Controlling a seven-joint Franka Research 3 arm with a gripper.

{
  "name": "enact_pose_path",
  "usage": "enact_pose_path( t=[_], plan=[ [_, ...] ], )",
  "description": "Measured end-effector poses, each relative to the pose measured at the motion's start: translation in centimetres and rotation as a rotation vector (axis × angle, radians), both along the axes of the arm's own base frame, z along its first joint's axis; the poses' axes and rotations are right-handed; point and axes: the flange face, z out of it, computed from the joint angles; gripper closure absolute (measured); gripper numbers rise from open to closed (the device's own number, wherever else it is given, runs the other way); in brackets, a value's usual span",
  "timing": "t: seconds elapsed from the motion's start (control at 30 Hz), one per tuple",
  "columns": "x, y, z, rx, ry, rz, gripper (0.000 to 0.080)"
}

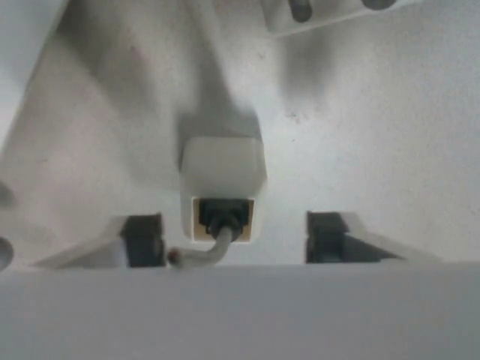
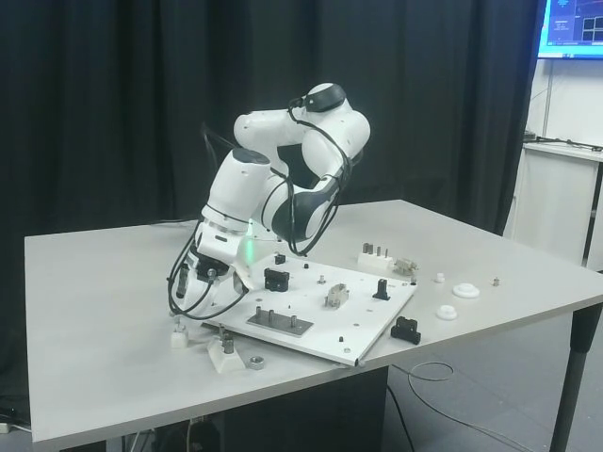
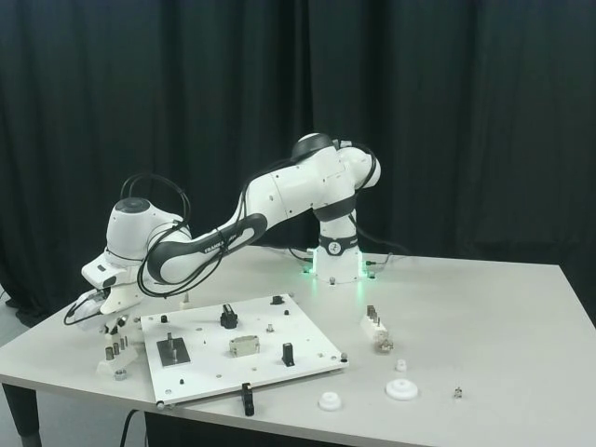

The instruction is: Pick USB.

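In the wrist view a white socket block (image 1: 223, 176) stands on the grey table, and the black USB plug (image 1: 223, 215) sits in its socket. A grey cable (image 1: 201, 256) leads away from the plug. My gripper (image 1: 232, 238) is open. Its black fingertips (image 1: 144, 240) stand on either side of the block without touching the plug. From the room cameras the gripper (image 2: 196, 282) (image 3: 114, 321) hangs low over the table, just off the white board's corner. The plug itself is hidden there.
The white assembly board (image 2: 316, 320) (image 3: 244, 352) carries several small fixtures. A white holder with pins (image 1: 322, 16) (image 3: 114, 358) stands close to the block. Another white holder (image 2: 226, 356) lies near the table's front edge. White gears (image 2: 464, 290) lie beyond the board.
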Motion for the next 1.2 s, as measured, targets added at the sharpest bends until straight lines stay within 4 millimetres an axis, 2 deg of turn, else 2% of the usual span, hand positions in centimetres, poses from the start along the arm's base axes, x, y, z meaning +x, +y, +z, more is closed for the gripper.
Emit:
enact_pose_path(
  t=[0.17, 0.2, 0.4, 0.43, 0.77, 1.2],
  plan=[
    [0.1, 0.0, 0.1, -0.004, 0.003, 0.005, 0.0440],
    [0.1, 0.0, 0.1, -0.005, 0.004, 0.006, 0.0628],
    [0.2, 0.0, 0.4, -0.011, 0.005, 0.009, 0.0628],
    [0.2, -0.1, 0.4, -0.011, 0.005, 0.009, 0.0739],
    [0.1, -0.4, 1.2, -0.027, 0.009, 0.008, 0.0739],
    [0.2, -0.9, 3.3, -0.053, 0.015, 0.005, 0.0739]
  ],
)
